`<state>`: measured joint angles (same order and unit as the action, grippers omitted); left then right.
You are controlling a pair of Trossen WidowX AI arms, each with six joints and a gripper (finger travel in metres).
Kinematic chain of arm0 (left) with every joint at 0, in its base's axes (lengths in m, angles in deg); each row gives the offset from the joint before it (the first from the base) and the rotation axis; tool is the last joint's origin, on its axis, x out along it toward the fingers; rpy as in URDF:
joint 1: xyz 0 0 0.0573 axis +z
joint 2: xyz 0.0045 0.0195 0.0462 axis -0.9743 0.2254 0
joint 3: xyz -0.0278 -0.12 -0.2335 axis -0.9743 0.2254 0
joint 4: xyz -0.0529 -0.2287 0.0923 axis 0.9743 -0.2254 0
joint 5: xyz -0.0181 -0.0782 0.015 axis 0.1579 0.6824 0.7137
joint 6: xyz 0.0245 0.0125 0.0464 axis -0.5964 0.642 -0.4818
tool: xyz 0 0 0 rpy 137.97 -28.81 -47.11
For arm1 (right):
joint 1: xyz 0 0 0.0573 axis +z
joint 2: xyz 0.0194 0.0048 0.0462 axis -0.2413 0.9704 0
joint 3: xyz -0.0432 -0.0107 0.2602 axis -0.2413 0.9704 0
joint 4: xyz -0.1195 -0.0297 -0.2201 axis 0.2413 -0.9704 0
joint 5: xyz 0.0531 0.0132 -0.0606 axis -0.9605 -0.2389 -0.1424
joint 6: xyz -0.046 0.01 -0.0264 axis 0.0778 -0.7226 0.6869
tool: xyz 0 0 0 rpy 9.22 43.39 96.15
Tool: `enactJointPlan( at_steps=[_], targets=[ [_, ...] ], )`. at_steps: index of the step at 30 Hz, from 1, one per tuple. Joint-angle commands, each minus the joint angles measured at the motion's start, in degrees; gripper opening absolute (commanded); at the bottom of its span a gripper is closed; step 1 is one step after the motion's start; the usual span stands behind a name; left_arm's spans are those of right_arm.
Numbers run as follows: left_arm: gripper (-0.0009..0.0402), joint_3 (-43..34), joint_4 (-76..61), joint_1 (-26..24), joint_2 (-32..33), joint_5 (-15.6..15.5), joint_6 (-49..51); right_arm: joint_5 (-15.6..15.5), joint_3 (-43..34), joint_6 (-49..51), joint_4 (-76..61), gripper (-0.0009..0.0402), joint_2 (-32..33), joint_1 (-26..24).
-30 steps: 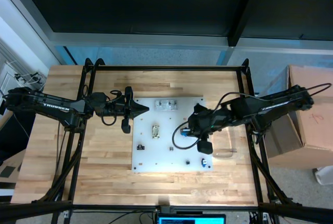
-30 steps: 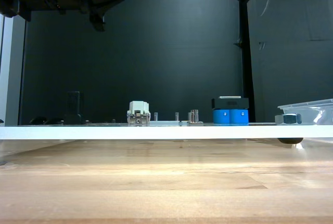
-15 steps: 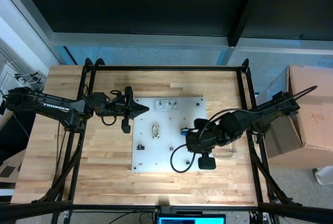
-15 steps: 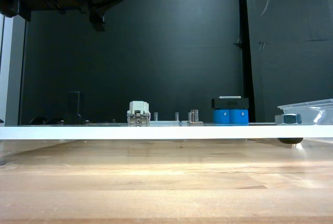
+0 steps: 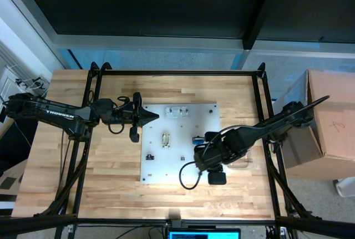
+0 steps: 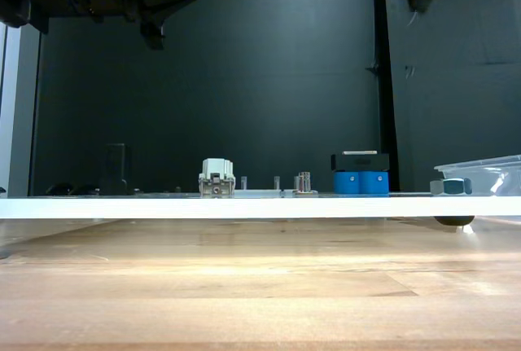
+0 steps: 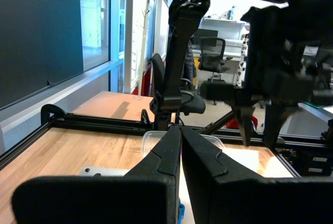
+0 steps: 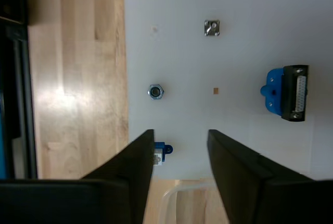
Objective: Unfasten the M12 nut and place it in the container
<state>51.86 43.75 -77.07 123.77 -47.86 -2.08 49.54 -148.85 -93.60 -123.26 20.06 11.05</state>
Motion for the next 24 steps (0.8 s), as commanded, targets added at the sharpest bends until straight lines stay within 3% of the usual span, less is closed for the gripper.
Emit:
enactJointPlan(
  at_steps=[1, 10, 24],
  targets=[
    [0.0000, 0.00, 0.00, 0.02, 0.02, 0.00, -0.02, 0.13, 0.07, 0.13, 0.09, 0.0198, 2.21, 0.52],
    [0.0000, 0.00, 0.00, 0.00, 0.02, 0.00, -0.02, 0.59, 0.48, -0.02, 1.25, 0.0267, 6.27, 1.27],
    [0.0000, 0.00, 0.00, 0.00, 0.02, 0.02, 0.00, 0.57, 6.64, 0.07, 8.44, 0.0271, 9.25, 1.51]
  ],
)
